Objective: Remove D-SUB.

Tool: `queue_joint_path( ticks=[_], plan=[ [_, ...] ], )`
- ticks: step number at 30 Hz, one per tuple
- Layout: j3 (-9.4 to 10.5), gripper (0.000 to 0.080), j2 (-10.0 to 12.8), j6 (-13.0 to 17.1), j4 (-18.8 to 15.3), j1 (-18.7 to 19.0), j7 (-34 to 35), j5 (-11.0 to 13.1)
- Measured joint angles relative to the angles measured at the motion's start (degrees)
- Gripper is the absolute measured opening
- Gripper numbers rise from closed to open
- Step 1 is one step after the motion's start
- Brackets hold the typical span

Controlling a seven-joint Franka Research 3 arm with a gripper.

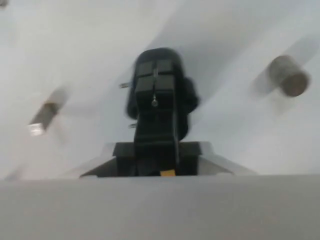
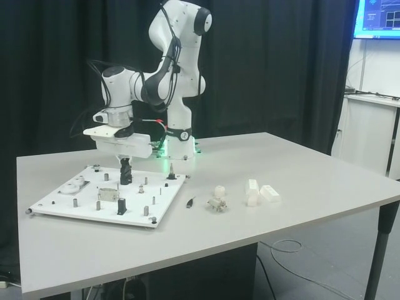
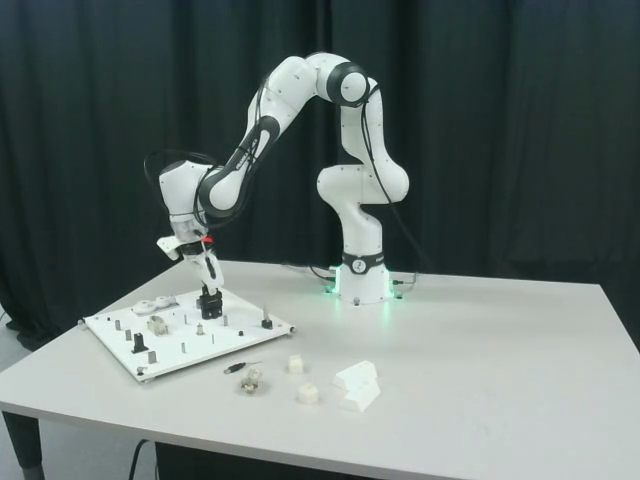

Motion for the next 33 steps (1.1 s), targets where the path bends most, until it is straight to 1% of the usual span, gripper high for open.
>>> queue_joint_path(
  ticks=[9,10,23,28,33],
  plan=[
    [-0.04,0.0204,-0.02,0.00,-0.01,0.01,-0.91,-0.01],
    [-0.05,0.0160,-0.02,0.00,-0.02,0.01,-0.98,-0.01],
    [-0.21,0.0159,-0.25,-0.09,-0.02,0.01,-1.70,-0.01],
    [-0.84,0.0155,-1.28,-0.77,0.16,0.01,-1.41,-0.10],
    [-1.72,0.0155,-3.08,-1.91,0.40,0.02,-1.37,-0.83]
  ],
)
